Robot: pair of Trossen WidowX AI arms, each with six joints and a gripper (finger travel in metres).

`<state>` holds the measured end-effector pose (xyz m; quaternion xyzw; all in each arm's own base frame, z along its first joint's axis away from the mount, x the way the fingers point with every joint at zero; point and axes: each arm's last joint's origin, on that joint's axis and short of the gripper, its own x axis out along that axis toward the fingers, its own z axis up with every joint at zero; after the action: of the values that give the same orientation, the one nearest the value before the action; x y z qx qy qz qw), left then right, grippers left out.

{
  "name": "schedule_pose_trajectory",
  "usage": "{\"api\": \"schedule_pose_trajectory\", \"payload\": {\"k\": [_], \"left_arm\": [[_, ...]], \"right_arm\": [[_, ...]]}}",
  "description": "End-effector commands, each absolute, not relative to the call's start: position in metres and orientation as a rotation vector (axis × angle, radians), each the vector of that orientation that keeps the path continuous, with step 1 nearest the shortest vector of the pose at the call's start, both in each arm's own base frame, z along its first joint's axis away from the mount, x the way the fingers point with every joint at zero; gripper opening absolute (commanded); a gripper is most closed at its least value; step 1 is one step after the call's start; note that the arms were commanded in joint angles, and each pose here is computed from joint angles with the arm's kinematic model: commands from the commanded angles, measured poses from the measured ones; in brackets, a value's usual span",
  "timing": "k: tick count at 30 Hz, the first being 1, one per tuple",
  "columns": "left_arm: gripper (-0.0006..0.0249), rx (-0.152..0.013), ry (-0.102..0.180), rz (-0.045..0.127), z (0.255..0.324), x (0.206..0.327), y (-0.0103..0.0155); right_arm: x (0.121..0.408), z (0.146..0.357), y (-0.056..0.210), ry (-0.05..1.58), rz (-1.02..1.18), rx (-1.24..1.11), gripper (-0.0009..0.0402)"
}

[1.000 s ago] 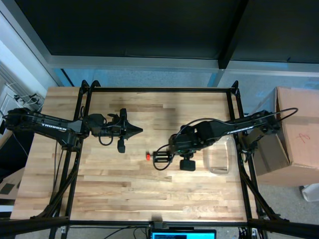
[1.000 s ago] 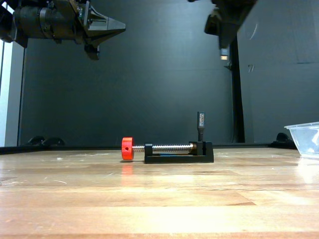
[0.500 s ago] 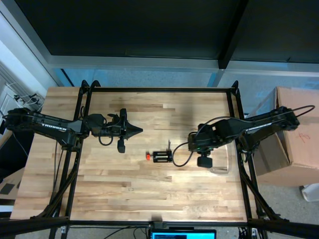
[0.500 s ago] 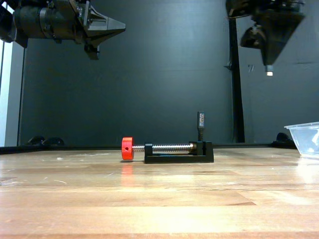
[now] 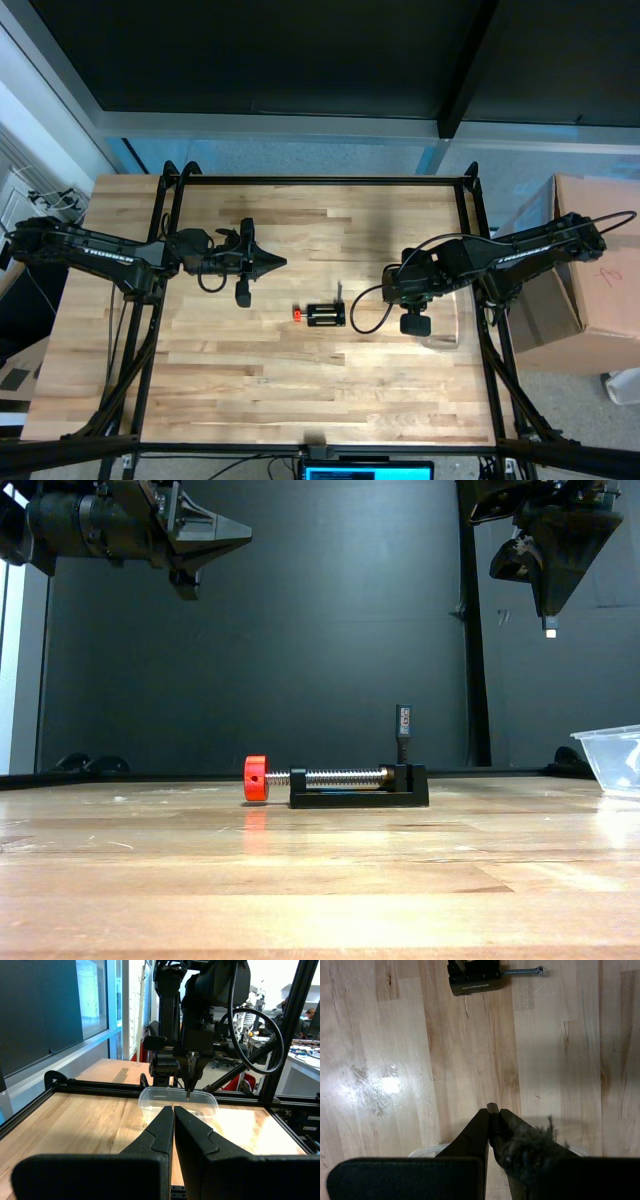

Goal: Remove the USB-C connector from the USB-C receptacle and place in the container

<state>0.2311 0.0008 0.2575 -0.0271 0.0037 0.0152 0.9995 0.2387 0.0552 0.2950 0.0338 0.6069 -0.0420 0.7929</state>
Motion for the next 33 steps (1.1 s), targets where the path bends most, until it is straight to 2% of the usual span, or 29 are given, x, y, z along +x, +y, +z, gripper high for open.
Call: {"api": "schedule_pose_trajectory", "payload": {"k": [1,14,24,33], "left_arm": [[0.0000,-0.054,0.007,0.030,0.2575,0.231,0.0008],[0.0000,-0.054,0.007,0.030,0.2575,0.231,0.0008],[0.0000,-0.054,0.007,0.030,0.2575,0.231,0.0008],[0.0000,-0.054,0.007,0.031,0.2575,0.231,0.0009]], "right_arm": [[0.240,0.292,0.055,1.302,-0.089,0.073,0.0000],[0.246,0.255,0.057,1.346,-0.092,0.070,0.0000],[0.240,0.222,0.056,1.367,-0.112,0.082,0.0000],[0.240,0.214,0.056,1.366,-0.115,0.086,0.0000]]}}
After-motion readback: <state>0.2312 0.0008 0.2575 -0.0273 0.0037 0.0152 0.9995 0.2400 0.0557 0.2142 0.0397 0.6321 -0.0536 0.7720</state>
